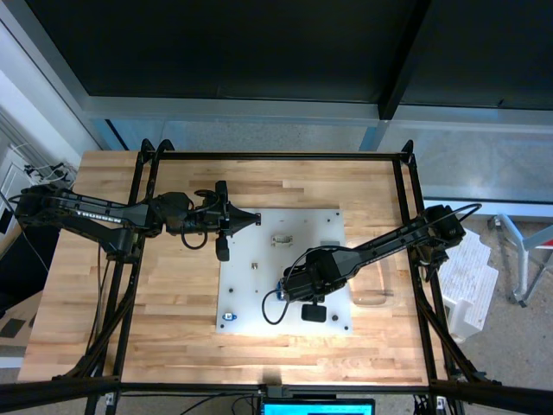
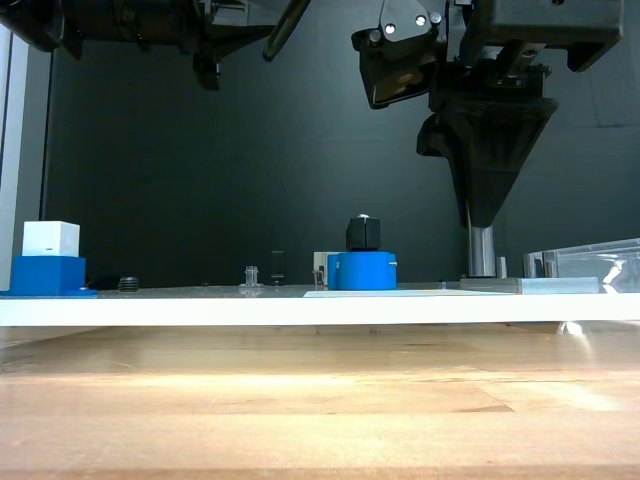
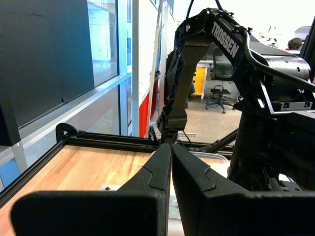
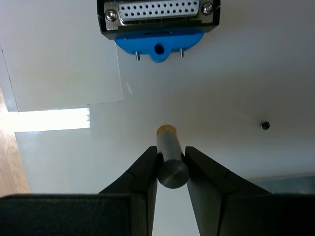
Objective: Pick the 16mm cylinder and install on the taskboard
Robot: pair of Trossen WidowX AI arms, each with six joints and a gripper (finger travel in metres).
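The 16mm cylinder (image 4: pixel 171 169) is pinched between the fingers of the right gripper (image 4: pixel 171 153), which are closed narrowly on its upper part. Its long axis is upright and runs straight down the gripper's own line, so I am looking along the peg toward the taskboard (image 1: pixel 328 233). In the low view the peg stands vertical under the fingers, with its lower end down at the level of the board's surface. I cannot tell whether that end sits in a hole or only rests on the plate.

The peg is over the middle of the board. The multi-pin socket (image 4: pixel 158 12) is a little way off on the board, apart from the peg.

My judgement is that the move ahead turns on that vertical line. The peg has to go straight down along its axis, and any tilt would catch it on the hole's rim.

The left gripper (image 3: pixel 171 157) hangs high over the board's far left edge, fingers pressed together on nothing, well apart from the peg. The right arm is clearly the one in position.
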